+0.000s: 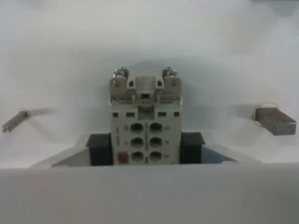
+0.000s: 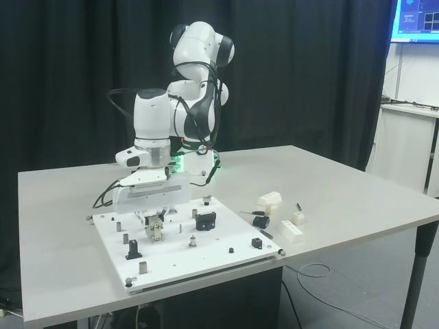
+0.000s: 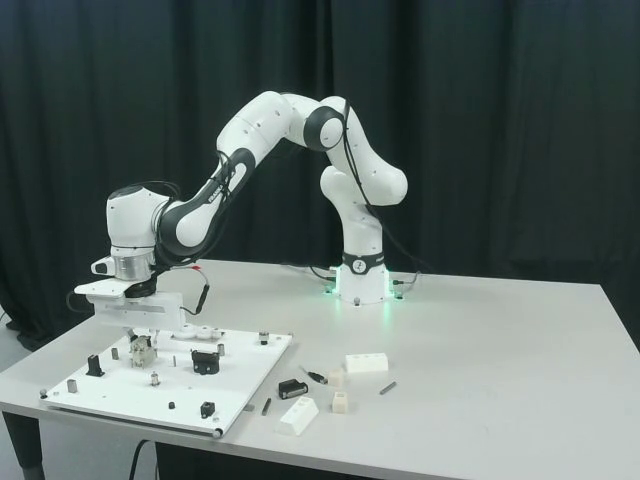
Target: Remove waterproof.
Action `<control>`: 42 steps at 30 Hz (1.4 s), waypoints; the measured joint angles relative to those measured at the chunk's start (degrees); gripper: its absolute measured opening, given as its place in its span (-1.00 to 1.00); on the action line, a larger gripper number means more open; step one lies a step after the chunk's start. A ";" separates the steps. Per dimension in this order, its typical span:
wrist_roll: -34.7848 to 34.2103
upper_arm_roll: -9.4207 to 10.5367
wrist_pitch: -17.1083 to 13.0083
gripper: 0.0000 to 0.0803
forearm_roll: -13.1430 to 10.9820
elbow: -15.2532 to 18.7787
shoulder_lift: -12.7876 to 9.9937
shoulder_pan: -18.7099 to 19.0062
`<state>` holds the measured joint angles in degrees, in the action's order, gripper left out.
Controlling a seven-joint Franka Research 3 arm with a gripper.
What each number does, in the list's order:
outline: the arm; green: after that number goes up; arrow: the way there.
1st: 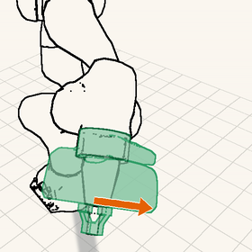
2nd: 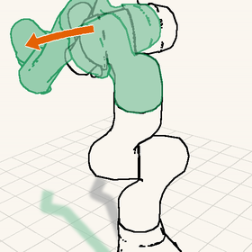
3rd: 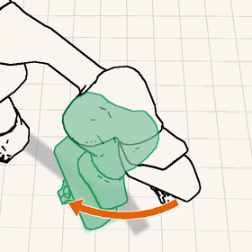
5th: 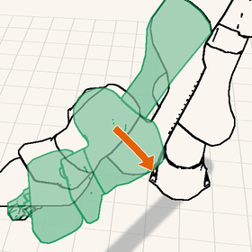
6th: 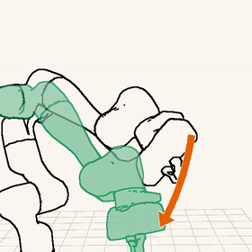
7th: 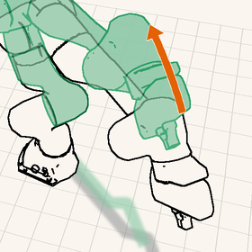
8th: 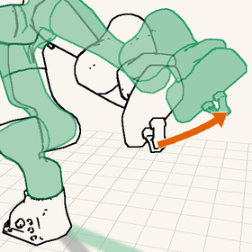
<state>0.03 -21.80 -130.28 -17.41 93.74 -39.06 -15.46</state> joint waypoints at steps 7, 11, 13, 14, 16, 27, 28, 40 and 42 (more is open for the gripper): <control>0.01 -0.12 0.00 -0.23 0.03 0.00 0.00 0.13; 0.01 -0.23 0.00 -0.23 0.04 0.00 -0.01 0.25; 0.01 -0.28 0.00 -0.23 0.04 0.00 -0.01 0.30; 0.00 -0.30 0.00 -0.23 0.04 0.00 -0.01 0.32; -0.02 -0.33 -0.01 -0.23 0.04 0.00 -0.01 0.36; -0.04 -0.60 -0.07 -0.23 0.08 0.01 -0.02 0.67; -0.04 -0.65 -0.07 -0.23 0.08 0.01 -0.02 0.72; -0.04 -1.15 -0.07 -0.23 0.09 0.06 -0.11 1.21; -0.04 -1.17 -0.08 -0.23 0.09 0.06 -0.11 1.22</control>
<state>-0.01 -22.97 -130.36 -17.32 93.80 -39.17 -14.24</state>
